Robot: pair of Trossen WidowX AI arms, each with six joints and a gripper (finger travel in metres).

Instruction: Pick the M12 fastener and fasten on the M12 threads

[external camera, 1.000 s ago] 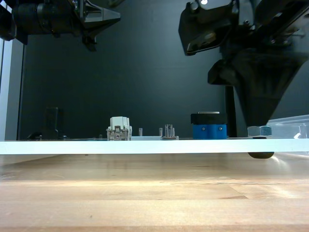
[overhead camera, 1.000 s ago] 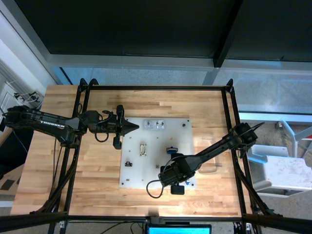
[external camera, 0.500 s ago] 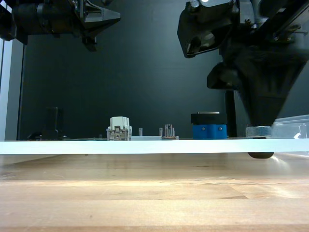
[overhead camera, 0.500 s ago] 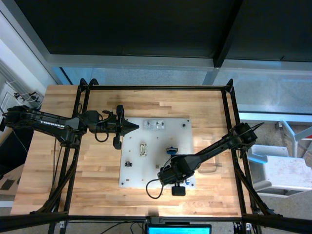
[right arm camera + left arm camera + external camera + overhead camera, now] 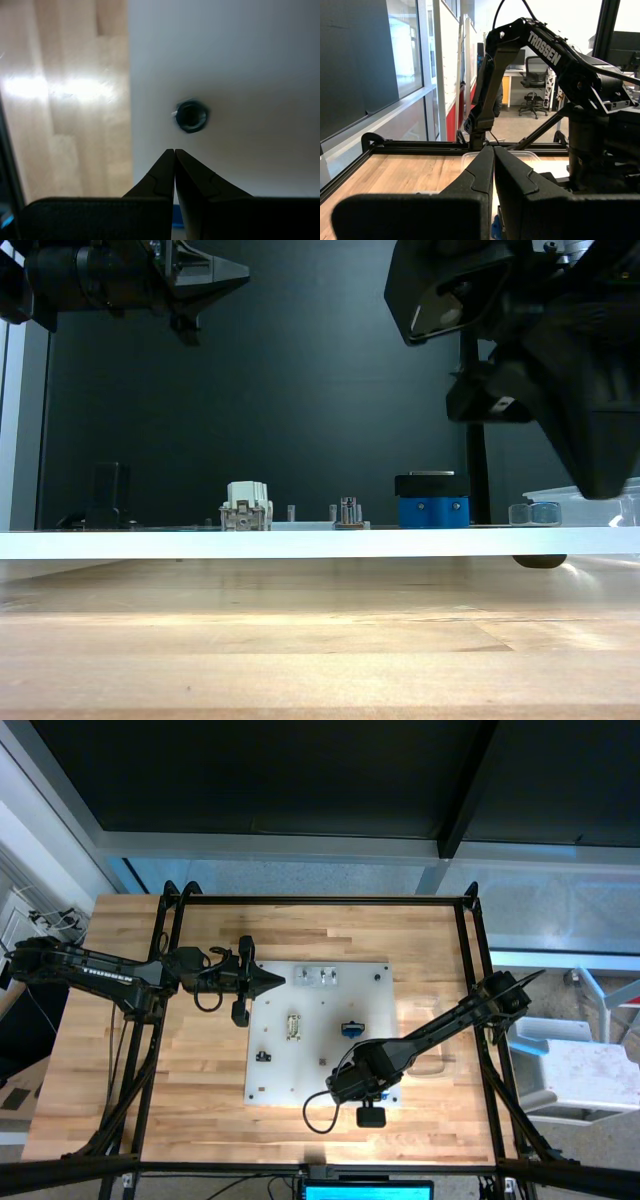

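Note:
The small silver M12 nut (image 5: 190,116) sits on the white board (image 5: 300,1070), its dark centre facing up. In the low view the nut (image 5: 541,512) sits low at the stud's place near the board's right edge and no ribs show, so it looks to be on its stud. My right gripper (image 5: 174,150) is shut on nothing, just off the nut. In the low view the right gripper (image 5: 602,492) hangs above and right of it. The right arm (image 5: 365,1082) hides the nut from above. My left gripper (image 5: 278,980) hovers shut and empty over the board's far left edge.
A blue connector block (image 5: 432,510) and a whitish rectangular connector (image 5: 247,507) stand mid-board. A clear tray (image 5: 430,1065) lies on the table right of the board, behind the nut in the low view. A black frame runs round the wooden table.
My right gripper has lifted off the nut and drawn back toward the near right edge. The nut stays in place. The left arm has not moved.

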